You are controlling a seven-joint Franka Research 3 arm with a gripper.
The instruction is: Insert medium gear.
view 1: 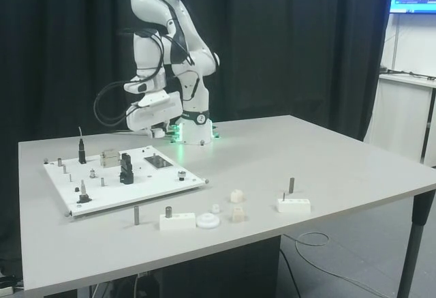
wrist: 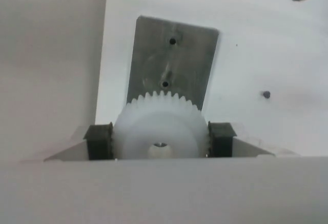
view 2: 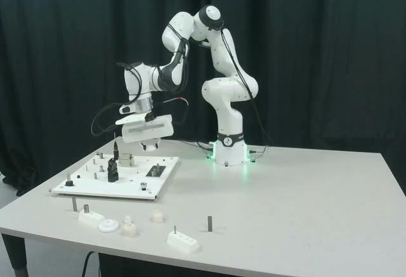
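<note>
White gear (wrist: 160, 129), toothed, sits clamped between the two black pads (wrist: 98, 141) of my pincer (wrist: 160, 143), so the pincer is closed on the medium gear, bore visible at the centre. The wrist view shows a grey metal plate (wrist: 171, 62) directly beneath the gear, set into the white board (wrist: 256, 55), with two small dark holes in it; I cannot tell whether a peg stands up from it. In the room views the pincer (view 2: 150, 144) hangs above the far part of the white board (view 2: 136, 188), near the grey plate (view 2: 157, 170), clear of the board surface, with black fixtures (view 2: 113, 169) on the board to one side. I judge this as the carry-and-align step: gear picked, insertion not yet done. Next move needs the bore centred over the right shaft or hole on the plate, then a straight, slow descent with the gear kept level; a tilt or small offset would likely jam it. Loose white parts (view 1: 208, 220) and pegged blocks (view 1: 293, 204) lie on the grey tabletop (view 1: 327, 155) near the front edge, well apart from the pincer.
</note>
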